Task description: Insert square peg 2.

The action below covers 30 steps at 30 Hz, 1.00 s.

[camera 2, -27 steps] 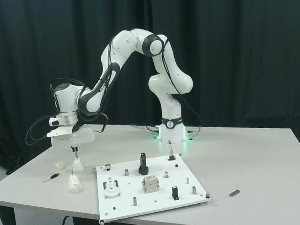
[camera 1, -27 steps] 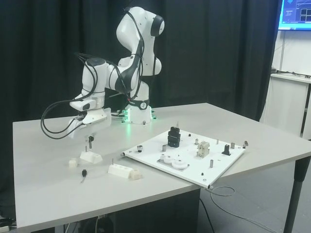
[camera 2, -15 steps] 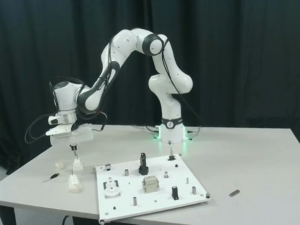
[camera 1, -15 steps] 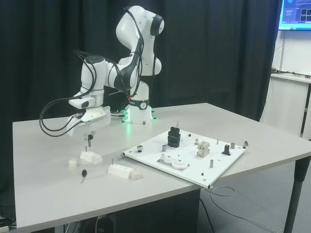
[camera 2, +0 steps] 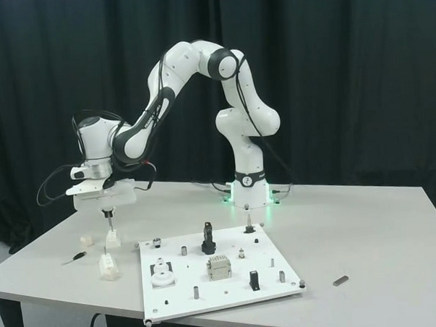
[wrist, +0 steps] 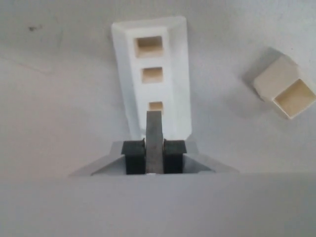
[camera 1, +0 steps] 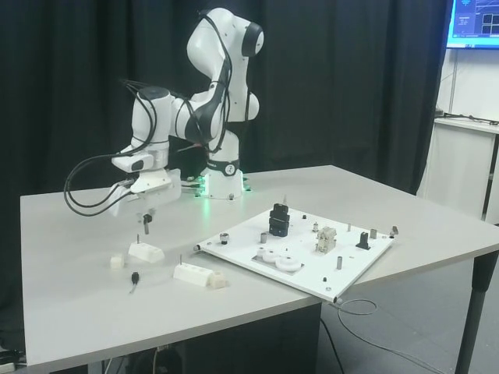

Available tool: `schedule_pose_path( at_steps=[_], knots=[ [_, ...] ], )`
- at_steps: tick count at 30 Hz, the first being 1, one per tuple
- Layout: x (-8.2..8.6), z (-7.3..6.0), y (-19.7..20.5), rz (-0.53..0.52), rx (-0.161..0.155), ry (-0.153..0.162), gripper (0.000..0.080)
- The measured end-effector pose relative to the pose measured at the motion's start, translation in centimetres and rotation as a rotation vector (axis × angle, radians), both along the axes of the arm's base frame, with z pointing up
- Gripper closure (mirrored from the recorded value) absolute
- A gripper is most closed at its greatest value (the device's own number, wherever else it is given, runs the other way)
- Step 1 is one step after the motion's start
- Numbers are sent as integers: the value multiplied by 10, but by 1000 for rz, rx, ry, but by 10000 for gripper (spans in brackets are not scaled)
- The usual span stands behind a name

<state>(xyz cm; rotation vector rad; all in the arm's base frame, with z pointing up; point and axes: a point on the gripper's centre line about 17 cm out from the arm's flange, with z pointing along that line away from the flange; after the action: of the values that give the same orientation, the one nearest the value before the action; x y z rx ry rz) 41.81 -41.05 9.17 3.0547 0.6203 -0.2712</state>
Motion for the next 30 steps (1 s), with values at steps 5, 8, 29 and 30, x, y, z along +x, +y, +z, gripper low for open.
schedule_pose_path(
  at_steps=[5, 8, 29, 30],
  knots=[
    [10, 9, 18, -26, 26, -11, 728],
    [16, 17, 32, -32, 46, -13, 728],
    [51, 73, 142, -270, 139, 22, 728],
    [52, 75, 147, -286, 140, 26, 728]
  ],
)
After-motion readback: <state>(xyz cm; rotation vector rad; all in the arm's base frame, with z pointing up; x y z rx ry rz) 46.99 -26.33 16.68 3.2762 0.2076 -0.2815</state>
